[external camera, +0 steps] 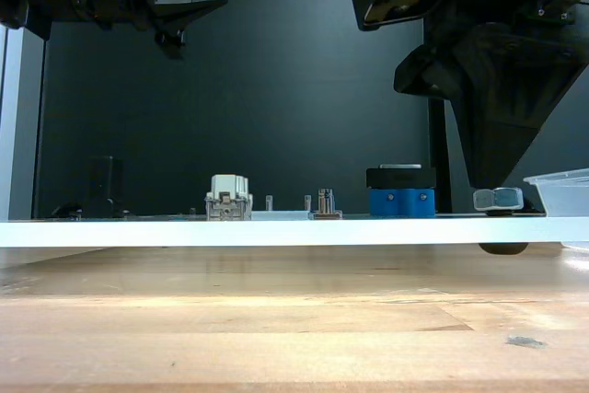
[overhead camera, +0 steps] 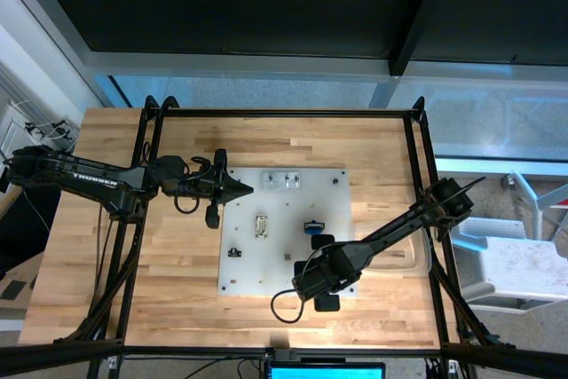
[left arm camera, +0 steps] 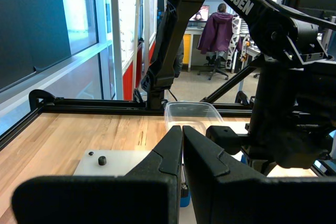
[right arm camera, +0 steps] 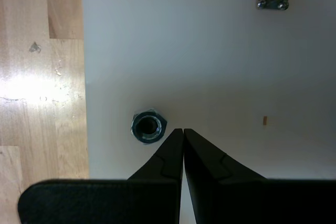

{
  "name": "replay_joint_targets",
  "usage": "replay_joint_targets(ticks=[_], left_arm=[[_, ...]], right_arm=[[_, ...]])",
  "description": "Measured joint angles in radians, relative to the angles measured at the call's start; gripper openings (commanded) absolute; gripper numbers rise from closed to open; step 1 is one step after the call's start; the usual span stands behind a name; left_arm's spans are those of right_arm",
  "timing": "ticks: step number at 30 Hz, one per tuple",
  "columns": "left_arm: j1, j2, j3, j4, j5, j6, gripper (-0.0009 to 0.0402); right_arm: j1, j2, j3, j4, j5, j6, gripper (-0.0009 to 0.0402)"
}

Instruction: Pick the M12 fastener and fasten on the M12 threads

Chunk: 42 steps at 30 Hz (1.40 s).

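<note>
Though the right gripper [right arm camera: 183, 129] has its fingers pressed together on nothing, the nut [right arm camera: 149, 126] sits just beside their tips, bore upright, near the board [right arm camera: 220, 66] edge. It seems to rest on the dark stud [external camera: 502, 213] glimpsed beneath it in the low view. The left gripper [left arm camera: 182, 145], also closed and empty, hangs well away; the tray [left arm camera: 190, 114] shows nothing inside.

The wooden counter [overhead camera: 133, 264] carries a white board [overhead camera: 253, 272] lying flat at its middle, with a clear tray [overhead camera: 417, 259] just beside the board's right edge. A black frame [overhead camera: 284, 114] runs along the counter's edges. The left tool [overhead camera: 247, 189] hangs over the board's far left edge and the right tool [right arm camera: 183, 130] over its near right part. Both are pinched together.
</note>
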Motion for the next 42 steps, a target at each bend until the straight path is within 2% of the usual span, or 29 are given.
replay_joint_targets(ticks=[2,3,6,7,8,9,13,16,19,24,26,35,42], left_arm=[[0.0,0.0,0.0,0.0,0.0,0.0,0.0],[0.0,0.0,0.0,0.0,0.0,0.0,0.0],[0.0,0.0,0.0,0.0,0.0,0.0,0.0],[0.0,0.0,0.0,0.0,0.0,0.0,0.0],[0.0,0.0,0.0,0.0,0.0,0.0,0.0],[0.0,0.0,0.0,0.0,0.0,0.0,0.0],[0.0,0.0,0.0,0.0,0.0,0.0,0.0],[0.0,0.0,0.0,0.0,0.0,0.0,0.0],[0.0,0.0,0.0,0.0,0.0,0.0,0.0],[0.0,0.0,0.0,0.0,0.0,0.0,0.0],[0.0,0.0,0.0,0.0,0.0,0.0,0.0],[0.0,0.0,0.0,0.0,0.0,0.0,0.0],[0.0,0.0,0.0,-0.001,0.0,0.0,0.0]], right_arm=[[0.0,0.0,0.0,0.002,-0.049,-0.004,0.0],[0.0,0.0,0.0,0.005,-0.095,-0.014,0.0],[0.0,0.0,0.0,0.006,-0.276,-0.078,0.0],[0.0,-0.002,0.0,0.005,-0.322,-0.095,0.0],[0.0,-0.005,0.0,0.003,-0.353,-0.103,0.0],[0.0,-0.008,0.0,0.0,-0.357,-0.106,0.0],[-0.001,-0.012,0.0,-0.005,-0.344,-0.105,0.0],[0.0,-0.013,0.0,-0.006,-0.303,-0.095,0.0],[0.0,-0.019,0.0,-0.008,-0.221,-0.064,0.0],[-0.002,-0.045,0.0,-0.009,-0.013,-0.003,0.0],[-0.002,-0.046,0.0,-0.009,0.038,0.005,0.0],[-0.002,-0.018,-0.01,0.018,0.039,0.007,0.0],[-0.002,-0.017,-0.016,-0.008,0.012,0.047,0.0]])
